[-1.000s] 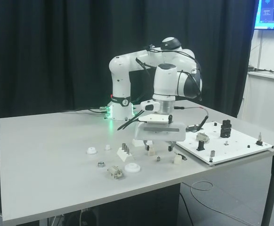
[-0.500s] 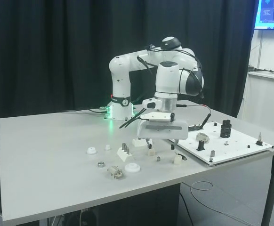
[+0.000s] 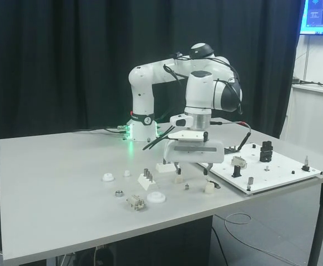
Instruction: Pick BNC.
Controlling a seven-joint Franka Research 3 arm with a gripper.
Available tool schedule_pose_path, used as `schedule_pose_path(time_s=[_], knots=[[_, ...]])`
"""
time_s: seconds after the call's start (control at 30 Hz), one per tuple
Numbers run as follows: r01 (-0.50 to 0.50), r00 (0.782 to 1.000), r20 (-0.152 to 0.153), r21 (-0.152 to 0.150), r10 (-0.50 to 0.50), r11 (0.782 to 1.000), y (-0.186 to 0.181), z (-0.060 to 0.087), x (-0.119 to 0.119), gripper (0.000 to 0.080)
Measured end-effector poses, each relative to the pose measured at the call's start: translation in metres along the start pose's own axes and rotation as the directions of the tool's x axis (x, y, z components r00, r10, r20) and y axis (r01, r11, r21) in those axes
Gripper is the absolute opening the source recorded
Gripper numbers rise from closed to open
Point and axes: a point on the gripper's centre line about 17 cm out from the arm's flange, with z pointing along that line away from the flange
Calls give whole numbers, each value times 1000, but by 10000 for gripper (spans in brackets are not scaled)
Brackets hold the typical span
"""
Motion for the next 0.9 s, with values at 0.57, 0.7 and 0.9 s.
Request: schedule_pose_path(time_s=[0.57,0.7,0.9], knots=[[-302,953,-20,-3,302,953,6,1,4,800],[-367,930,-33,-1,367,930,7,3,6,800],[-413,910,-39,-1,413,911,7,9,5,800]])
